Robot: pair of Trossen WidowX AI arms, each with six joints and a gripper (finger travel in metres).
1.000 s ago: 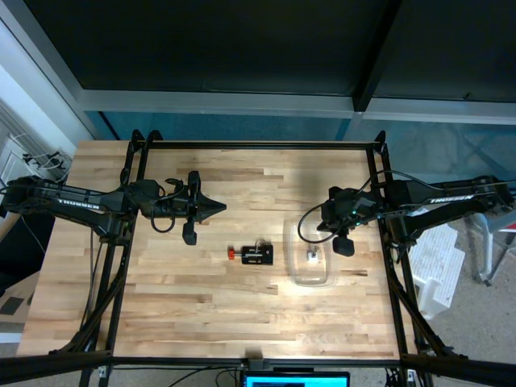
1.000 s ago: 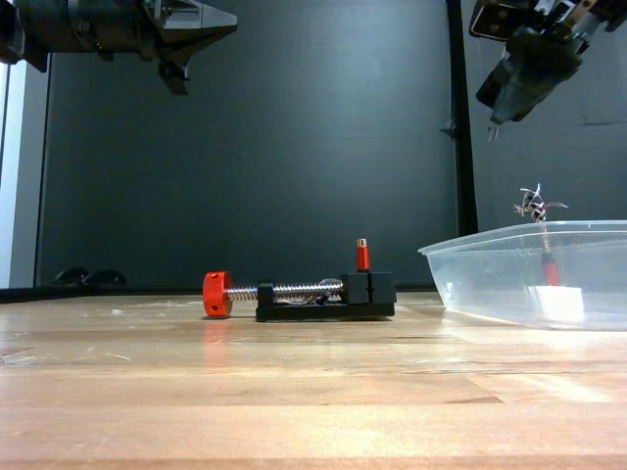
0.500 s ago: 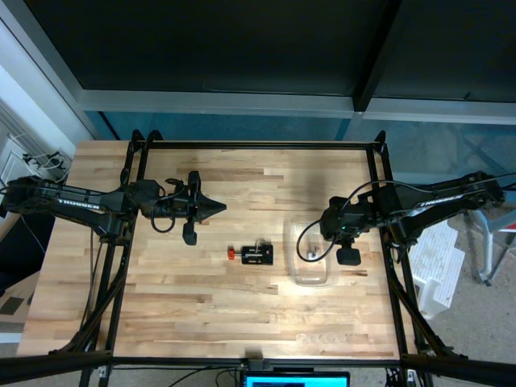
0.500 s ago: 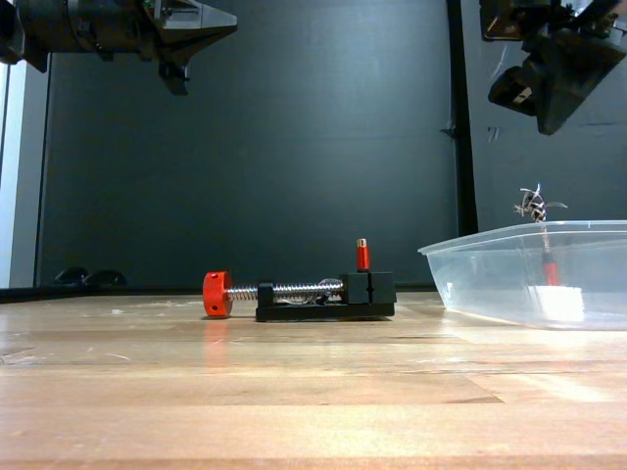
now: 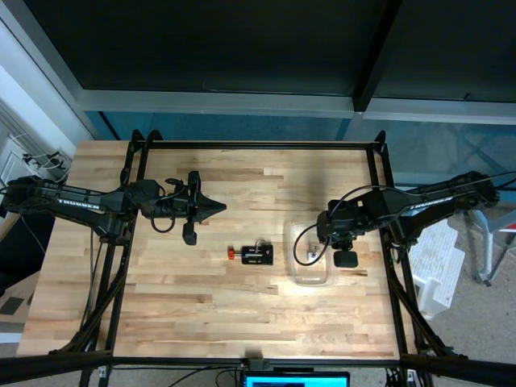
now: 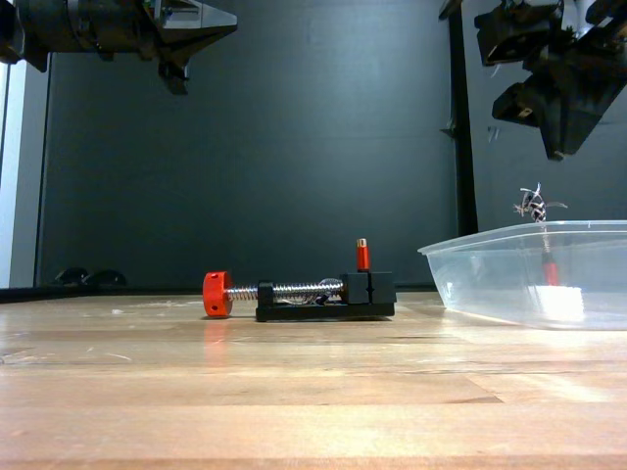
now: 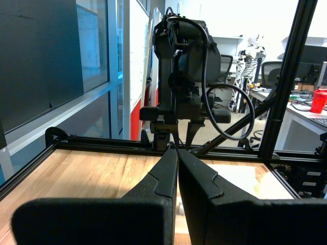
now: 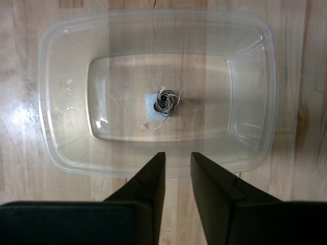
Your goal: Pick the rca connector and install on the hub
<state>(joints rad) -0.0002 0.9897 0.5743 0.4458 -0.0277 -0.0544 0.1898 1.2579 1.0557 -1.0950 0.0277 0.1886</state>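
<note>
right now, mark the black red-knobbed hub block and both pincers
Black hub block (image 5: pixel 261 256): high view, body
Left pincer (image 7: pixel 177 152): left wrist view, between shut fingertips, raised left
Right pincer (image 8: pixel 178 155): right wrist view, between open fingertips, above clear plastic tray (image 8: pixel 64 102)

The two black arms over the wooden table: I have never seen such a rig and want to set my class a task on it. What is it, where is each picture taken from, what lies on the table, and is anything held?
These are two robot arms, one at each table edge, each ending in a two-fingered gripper. One picture looks down from above, one looks level along the table, and one camera rides on each arm, looking past its fingers. On the table lie a small black hub with a red knob, and a clear tray holding the tiny connector. The right gripper hangs above the tray, pointing down, fingers apart. The left gripper hangs high over the table's left side, fingers shut. Neither holds anything.
</note>
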